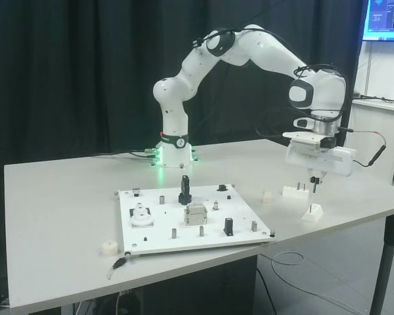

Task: Insert round peg 2.

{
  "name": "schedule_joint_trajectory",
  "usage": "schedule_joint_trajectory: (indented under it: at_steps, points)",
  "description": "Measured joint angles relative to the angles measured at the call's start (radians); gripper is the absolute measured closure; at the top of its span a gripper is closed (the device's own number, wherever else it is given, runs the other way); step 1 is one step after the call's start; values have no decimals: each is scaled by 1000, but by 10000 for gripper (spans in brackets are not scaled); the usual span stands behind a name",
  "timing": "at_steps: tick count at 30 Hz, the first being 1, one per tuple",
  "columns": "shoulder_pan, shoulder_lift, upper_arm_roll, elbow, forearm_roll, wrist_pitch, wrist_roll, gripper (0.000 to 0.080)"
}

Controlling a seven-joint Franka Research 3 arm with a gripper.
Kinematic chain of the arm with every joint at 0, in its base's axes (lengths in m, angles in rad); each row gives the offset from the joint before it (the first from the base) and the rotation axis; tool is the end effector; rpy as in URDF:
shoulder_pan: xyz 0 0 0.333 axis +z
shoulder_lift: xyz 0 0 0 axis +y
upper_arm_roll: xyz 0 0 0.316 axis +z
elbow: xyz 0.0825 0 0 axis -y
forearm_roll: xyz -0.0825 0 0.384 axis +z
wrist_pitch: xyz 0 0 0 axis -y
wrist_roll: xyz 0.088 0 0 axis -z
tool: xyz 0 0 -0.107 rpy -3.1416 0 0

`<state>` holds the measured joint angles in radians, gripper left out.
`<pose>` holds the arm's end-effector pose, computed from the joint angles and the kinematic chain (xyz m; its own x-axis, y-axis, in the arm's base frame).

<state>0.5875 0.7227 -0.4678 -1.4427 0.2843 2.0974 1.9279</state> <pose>0.7012 0.1632 0.2953 -0.2730 -0.9608 0.0480 -0.9618 0.2716 -0.0328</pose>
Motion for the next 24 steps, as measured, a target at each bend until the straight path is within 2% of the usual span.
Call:
schedule_joint_trajectory:
  at_steps: [13, 24]
  points:
    - [-2, -1, -16, 0, -25, 13, -149, 732]
    - [-26, -6, -36, -23, -104, 13, -433, 732]
